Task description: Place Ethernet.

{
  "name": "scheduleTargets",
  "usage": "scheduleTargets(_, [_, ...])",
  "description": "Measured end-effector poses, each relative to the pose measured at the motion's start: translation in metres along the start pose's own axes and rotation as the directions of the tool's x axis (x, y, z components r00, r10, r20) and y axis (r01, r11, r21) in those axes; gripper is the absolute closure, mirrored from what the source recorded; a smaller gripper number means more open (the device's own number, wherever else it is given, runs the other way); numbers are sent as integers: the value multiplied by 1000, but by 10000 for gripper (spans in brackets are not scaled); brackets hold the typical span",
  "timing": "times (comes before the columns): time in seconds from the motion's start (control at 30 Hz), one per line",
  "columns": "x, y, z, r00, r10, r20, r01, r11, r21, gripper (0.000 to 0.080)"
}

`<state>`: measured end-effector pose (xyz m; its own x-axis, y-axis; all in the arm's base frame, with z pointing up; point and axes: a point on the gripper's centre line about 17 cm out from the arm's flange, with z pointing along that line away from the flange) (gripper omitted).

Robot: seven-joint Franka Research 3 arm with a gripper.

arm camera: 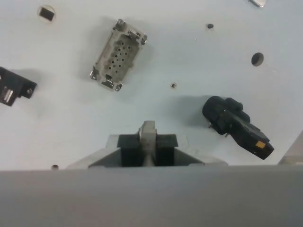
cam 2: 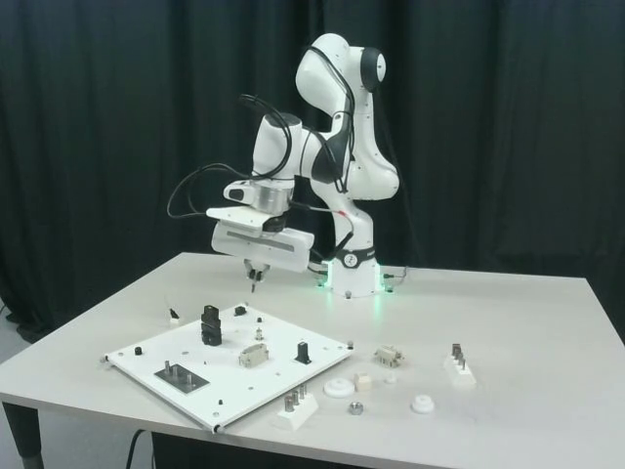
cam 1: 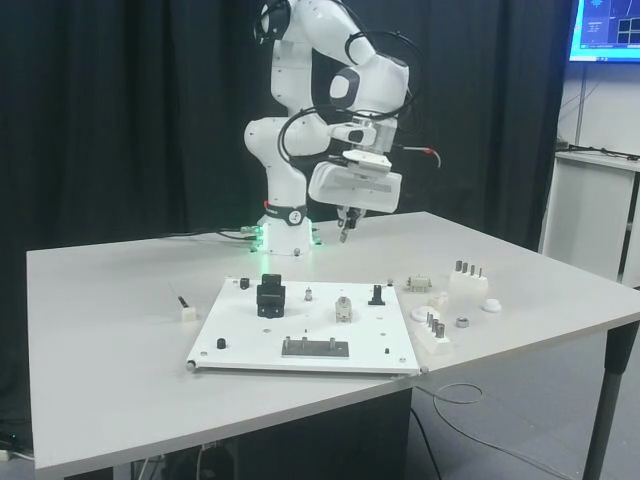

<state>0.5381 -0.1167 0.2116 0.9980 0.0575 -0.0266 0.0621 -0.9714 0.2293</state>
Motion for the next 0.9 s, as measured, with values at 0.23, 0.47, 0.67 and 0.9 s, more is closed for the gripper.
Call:
scheduleTargets(0.23, [2,-3,-6,1000,5,-11,-5,1000,1,737])
scheduleTargets(0.47, [3,-3,-9,1000,4,-17,-4,1000,1,737])
scheduleTargets(0.67, [3,-4,-10,1000,11,-19,-11,1000,3,737])
scheduleTargets(0.9, [4,-10,-12,999,24,-22,-24,1000,14,737])
